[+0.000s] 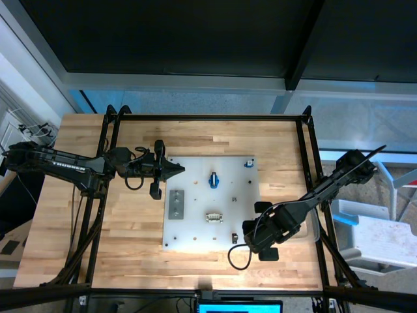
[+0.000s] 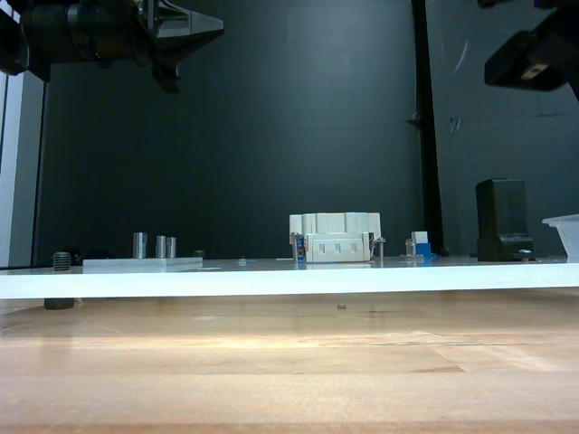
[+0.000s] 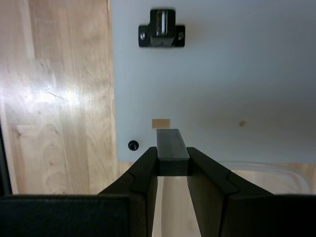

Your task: Pick the 16mm bar from the taskboard and place it in the container

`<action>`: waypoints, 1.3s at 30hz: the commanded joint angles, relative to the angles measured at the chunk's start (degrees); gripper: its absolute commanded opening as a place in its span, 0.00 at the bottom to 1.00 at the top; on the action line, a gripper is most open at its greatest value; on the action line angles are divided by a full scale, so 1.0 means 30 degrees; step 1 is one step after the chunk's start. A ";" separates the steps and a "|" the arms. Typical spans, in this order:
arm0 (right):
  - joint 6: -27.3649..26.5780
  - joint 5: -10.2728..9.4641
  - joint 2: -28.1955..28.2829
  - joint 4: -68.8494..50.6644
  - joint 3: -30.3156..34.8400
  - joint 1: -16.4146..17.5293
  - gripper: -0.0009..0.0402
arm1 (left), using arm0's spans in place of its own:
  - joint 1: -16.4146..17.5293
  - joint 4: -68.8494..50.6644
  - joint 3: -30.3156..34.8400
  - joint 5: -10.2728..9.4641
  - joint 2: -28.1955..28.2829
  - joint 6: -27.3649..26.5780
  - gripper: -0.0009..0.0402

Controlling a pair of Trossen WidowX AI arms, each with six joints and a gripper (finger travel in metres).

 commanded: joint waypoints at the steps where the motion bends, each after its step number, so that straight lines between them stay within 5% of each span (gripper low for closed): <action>1: 0.0007 -0.0080 -0.0328 -0.0393 0.0408 0.0007 0.09 | 0.0000 0.0007 0.0000 0.0000 0.0000 0.0000 0.02; 27: 0.0459 -0.0066 -0.1719 -0.1800 0.0685 0.0007 0.09 | 0.0000 0.0007 0.0000 0.0000 0.0000 0.0000 0.02; 39: 0.2091 -0.0080 -0.3796 -0.1712 -0.2288 0.0095 0.09 | 0.0000 0.0007 0.0000 0.0000 0.0000 0.0000 0.02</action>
